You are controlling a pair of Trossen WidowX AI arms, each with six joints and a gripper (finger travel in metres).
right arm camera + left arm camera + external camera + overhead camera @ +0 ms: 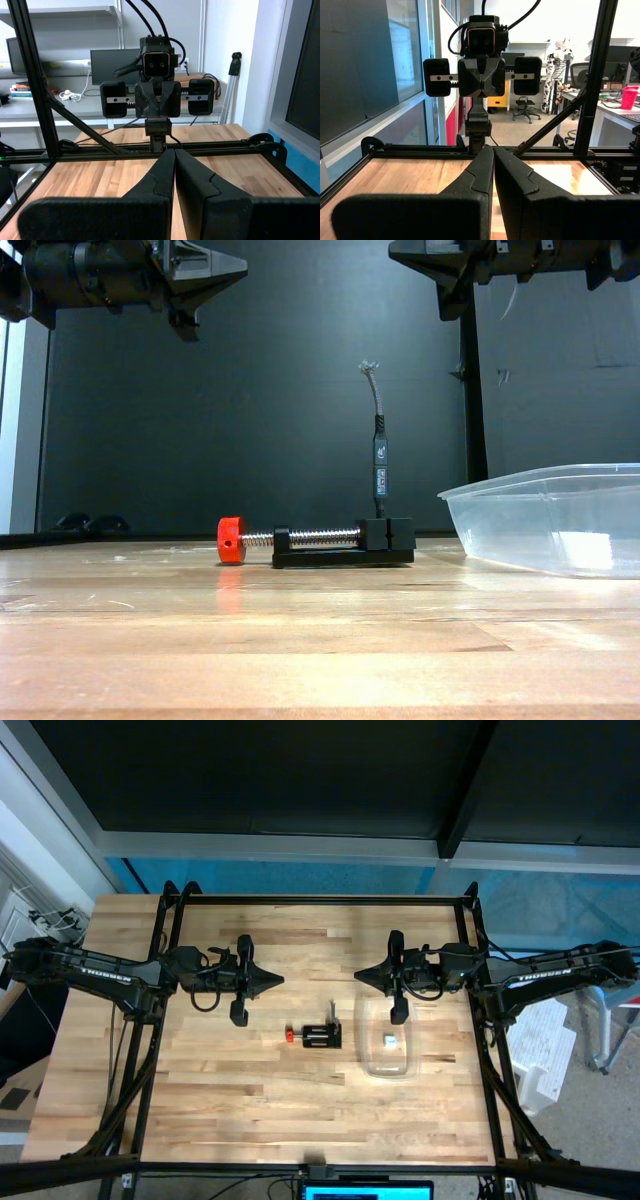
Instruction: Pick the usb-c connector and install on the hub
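A lit blue screen (367, 1190) sits at the near edge, at six o'clock. Beyond it stretches the wooden counter (200, 1100). About mid-counter a small black vise (322, 1037) lies flat, its red knob (231, 540) pointing to nine o'clock. The hub (381, 465) stands upright, clamped in the vise's three o'clock end, with a thin braided tail rising from it.

Just beside the vise, at its three o'clock, is a clear plastic tub (388, 1075). The usb-c connector (389, 1040) lies free on the tub's floor, a small pale piece, apart from the hub and from both arms.

Farther back, both arms hang level, high above the counter, tips pointing at each other with a gap between. The left jaws, on the left arm (100, 970), hover at the vise's ten o'clock, pressed together and holding nothing. The right jaws, on the right arm (545, 972), hover at its one o'clock, above the tub's far end, likewise closed tight and empty.

A black frame (320, 900) rims the counter's far edge at twelve o'clock.
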